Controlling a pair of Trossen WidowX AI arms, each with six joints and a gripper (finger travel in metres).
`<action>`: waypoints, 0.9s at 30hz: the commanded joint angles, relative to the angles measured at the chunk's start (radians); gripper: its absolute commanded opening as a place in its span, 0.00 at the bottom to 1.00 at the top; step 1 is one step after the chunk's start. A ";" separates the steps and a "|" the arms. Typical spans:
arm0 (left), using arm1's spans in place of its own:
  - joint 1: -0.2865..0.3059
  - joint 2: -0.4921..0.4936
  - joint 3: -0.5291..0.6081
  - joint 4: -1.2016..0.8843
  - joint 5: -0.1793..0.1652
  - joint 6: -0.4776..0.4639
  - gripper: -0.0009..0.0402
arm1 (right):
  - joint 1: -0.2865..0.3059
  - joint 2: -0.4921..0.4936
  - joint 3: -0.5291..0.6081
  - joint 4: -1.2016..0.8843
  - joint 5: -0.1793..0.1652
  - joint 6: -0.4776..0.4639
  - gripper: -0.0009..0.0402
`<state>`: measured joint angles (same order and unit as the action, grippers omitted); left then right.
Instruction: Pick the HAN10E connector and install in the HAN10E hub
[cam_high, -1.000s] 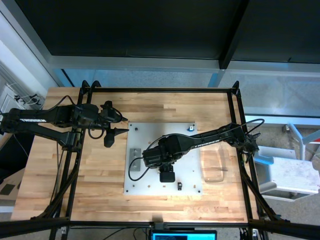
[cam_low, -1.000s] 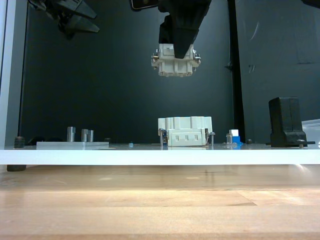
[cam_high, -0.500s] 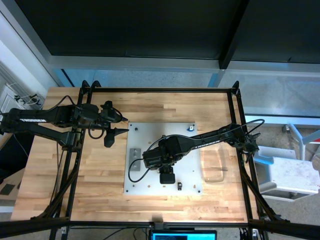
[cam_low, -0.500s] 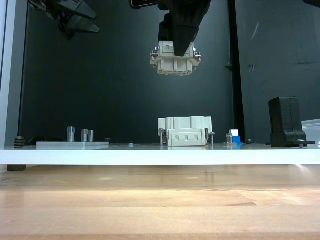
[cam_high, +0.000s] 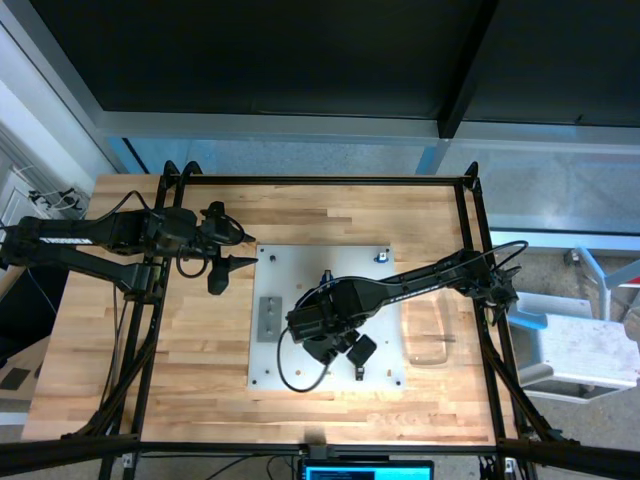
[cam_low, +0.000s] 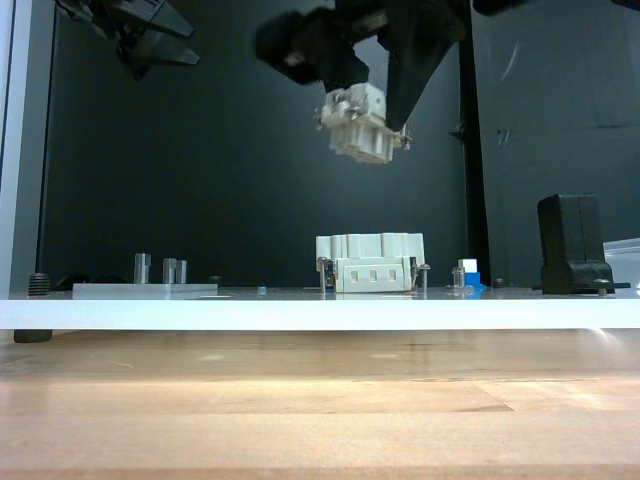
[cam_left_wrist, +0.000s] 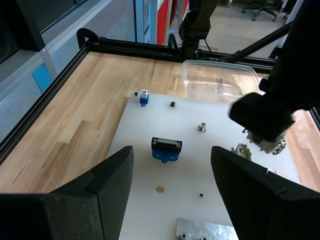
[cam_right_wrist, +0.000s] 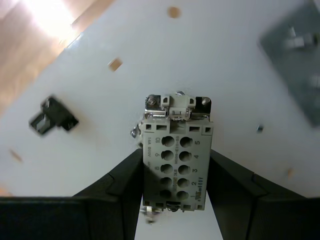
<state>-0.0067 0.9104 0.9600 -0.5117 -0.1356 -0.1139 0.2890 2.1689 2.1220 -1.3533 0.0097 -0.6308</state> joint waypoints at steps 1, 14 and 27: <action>0.000 0.001 0.000 0.000 0.000 0.000 0.54 | 0.002 0.000 0.001 0.002 -0.002 -0.103 0.11; 0.000 0.001 0.000 0.000 0.000 0.000 0.54 | 0.005 0.000 -0.008 0.004 0.001 -0.319 0.11; 0.000 0.001 0.000 0.000 0.000 0.000 0.54 | 0.004 0.000 -0.021 0.005 -0.002 -1.196 0.11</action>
<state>-0.0067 0.9112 0.9600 -0.5114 -0.1356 -0.1139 0.2932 2.1689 2.1010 -1.3487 0.0078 -1.7512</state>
